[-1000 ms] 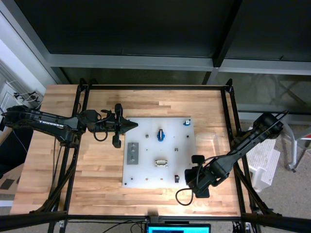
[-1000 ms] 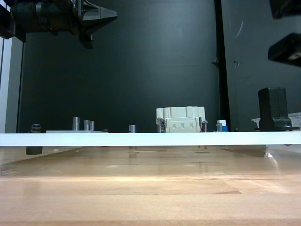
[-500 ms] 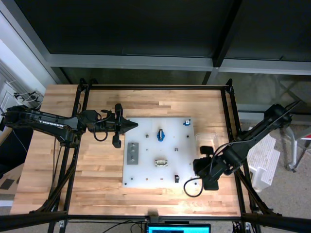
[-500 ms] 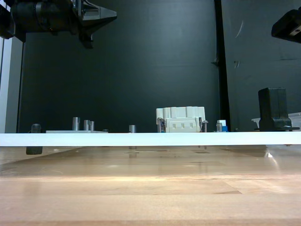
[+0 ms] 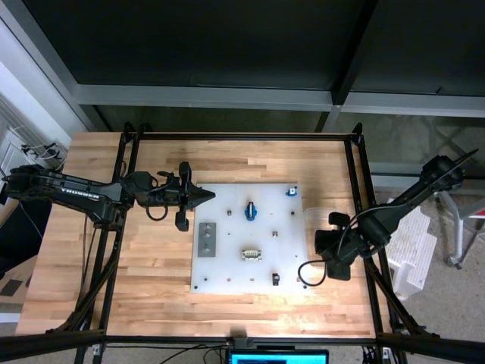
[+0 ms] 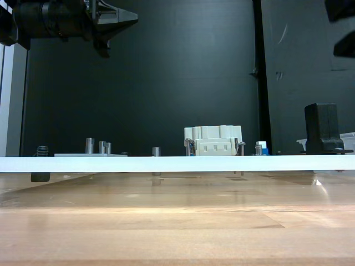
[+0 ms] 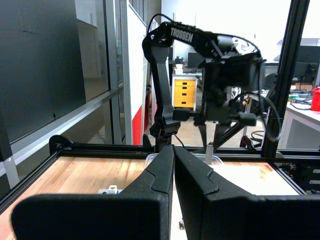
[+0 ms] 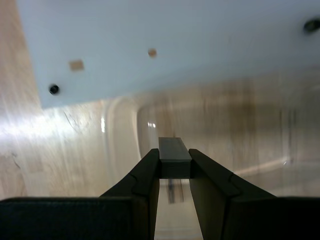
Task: Remove the 16mm bar from the taskboard and place in the container
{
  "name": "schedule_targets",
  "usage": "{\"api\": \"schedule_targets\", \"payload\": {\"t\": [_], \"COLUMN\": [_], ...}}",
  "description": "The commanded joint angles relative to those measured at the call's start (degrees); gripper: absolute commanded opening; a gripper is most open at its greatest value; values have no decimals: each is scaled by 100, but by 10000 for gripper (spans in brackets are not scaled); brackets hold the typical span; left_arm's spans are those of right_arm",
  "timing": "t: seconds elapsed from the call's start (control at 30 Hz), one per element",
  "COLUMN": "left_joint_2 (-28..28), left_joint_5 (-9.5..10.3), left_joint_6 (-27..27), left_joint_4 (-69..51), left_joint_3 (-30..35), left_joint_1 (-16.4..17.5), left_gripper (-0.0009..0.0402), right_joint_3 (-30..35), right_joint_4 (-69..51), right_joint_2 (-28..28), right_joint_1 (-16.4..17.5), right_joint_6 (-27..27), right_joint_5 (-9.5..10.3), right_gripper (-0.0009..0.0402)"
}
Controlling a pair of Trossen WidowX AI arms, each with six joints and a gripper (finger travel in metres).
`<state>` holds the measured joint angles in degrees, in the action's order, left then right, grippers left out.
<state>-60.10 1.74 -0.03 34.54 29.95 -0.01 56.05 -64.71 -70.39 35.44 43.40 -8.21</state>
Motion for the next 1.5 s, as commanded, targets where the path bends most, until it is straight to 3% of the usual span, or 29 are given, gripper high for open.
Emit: {"api": "schedule_targets", "payload": {"t": [0.03, 0.13, 0.3, 0.47, 0.73, 1.5], "left_joint_2": [-2, -2, -2, -2, -2, -2], "left_joint_5": [0, 0, 0, 0, 0, 0], "left_joint_6": [0, 0, 0, 0, 0, 0], "left_joint_4": [0, 0, 0, 0, 0, 0], "left_joint_3": [0, 0, 0, 0, 0, 0], "left_joint_1": [2, 0, 2, 2, 0, 0], "left_gripper": [0, 0, 0, 0, 0, 0], "right_joint_3": [-361, -719, -1309, -1773, -2157, -2393], "right_joint_4": [142, 422, 1259, 1878, 2177, 2177], "right_joint_2": [173, 273, 404, 476, 479, 588], "right_joint_1": [-162, -269, -496, -656, -750, -1056], "right_joint_6": [-33, -79, -238, -330, -391, -815], "right_joint_5": [76, 197, 745, 946, 944, 925], "right_gripper": [0, 0, 0, 0, 0, 0]}}
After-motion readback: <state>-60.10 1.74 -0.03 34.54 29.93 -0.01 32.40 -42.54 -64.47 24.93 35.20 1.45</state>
